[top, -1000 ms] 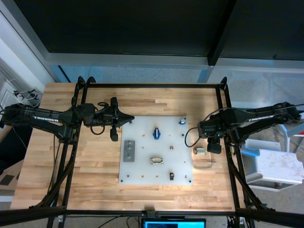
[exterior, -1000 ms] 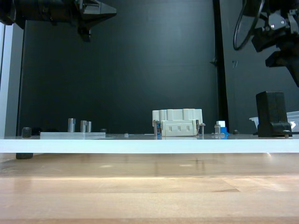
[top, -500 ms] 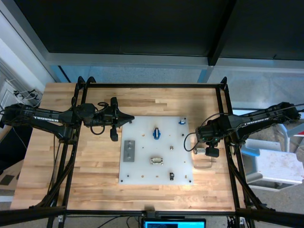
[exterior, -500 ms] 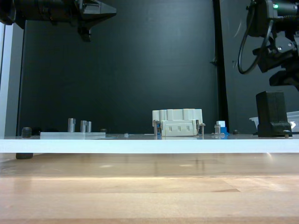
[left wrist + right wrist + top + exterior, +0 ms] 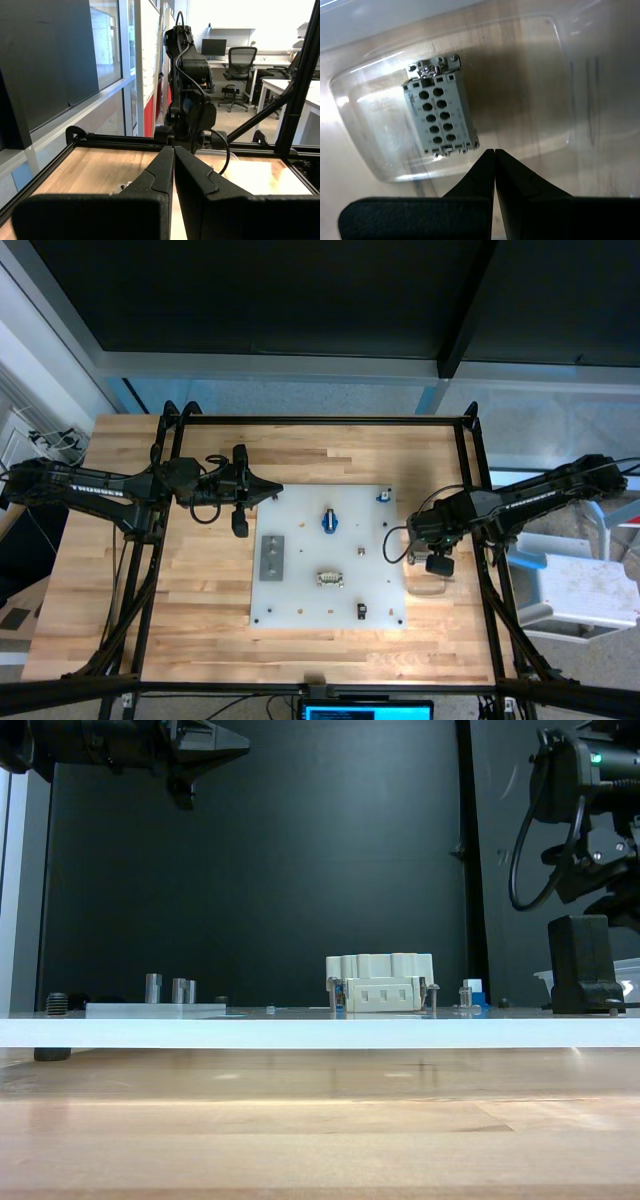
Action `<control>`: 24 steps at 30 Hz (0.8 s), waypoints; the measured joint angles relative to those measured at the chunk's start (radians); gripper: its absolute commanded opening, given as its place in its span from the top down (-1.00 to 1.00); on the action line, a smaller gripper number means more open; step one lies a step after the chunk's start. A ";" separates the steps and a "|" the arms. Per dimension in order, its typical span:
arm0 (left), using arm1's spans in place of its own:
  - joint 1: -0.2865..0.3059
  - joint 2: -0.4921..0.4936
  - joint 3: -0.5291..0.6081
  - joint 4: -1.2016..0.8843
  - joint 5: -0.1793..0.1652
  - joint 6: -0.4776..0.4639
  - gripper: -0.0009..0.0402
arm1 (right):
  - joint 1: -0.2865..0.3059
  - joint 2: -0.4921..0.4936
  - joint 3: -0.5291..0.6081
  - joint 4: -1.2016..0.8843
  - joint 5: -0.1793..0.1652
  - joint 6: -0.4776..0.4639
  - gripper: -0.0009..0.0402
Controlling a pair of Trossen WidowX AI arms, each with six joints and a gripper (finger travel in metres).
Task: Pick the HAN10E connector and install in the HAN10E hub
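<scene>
While the pick is not yet made, task stage: approach to the grasp, judged from how things lie.
Right gripper (image 5: 494, 151): fingers pressed together and holding nothing. It points down into a clear tray (image 5: 555, 35) just off the board's right edge.
HAN10E connector (image 5: 439, 116): lies flat in the tray with its pin holes facing up toward the gripper. It sits just beside the closed fingertips, not between them.
HAN10E hub (image 5: 330, 580): mounted on the white board (image 5: 300, 605) with nothing seated in it. It is well apart from the right gripper, inward toward the left arm.
Left gripper (image 5: 174, 148): fingers pressed together and empty. It is held high over the board's far left corner, well apart from both hub and connector.
Done: right gripper brought over the connector.
Left to do: spread the fingers, straddle the connector, close on it and lift. Then carry it to the hub, align it and press it home.
</scene>
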State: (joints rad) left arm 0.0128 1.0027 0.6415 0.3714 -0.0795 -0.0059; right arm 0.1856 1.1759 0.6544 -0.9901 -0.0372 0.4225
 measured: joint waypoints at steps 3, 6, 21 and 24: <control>0.000 0.000 0.000 0.000 0.000 0.000 0.96 | 0.000 0.014 -0.021 0.026 0.007 0.017 0.96; 0.000 0.000 0.000 0.000 0.000 0.000 0.96 | 0.002 0.023 -0.041 0.048 0.018 0.026 0.96; 0.000 0.000 0.000 0.000 0.000 0.000 0.96 | 0.006 0.027 -0.058 0.069 0.008 0.006 0.96; 0.000 0.000 0.000 0.000 0.000 0.000 0.96 | 0.008 0.027 -0.058 0.071 -0.002 0.002 0.92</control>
State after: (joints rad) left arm 0.0128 1.0027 0.6415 0.3710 -0.0795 -0.0059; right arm 0.1932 1.2026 0.5964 -0.9188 -0.0387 0.4248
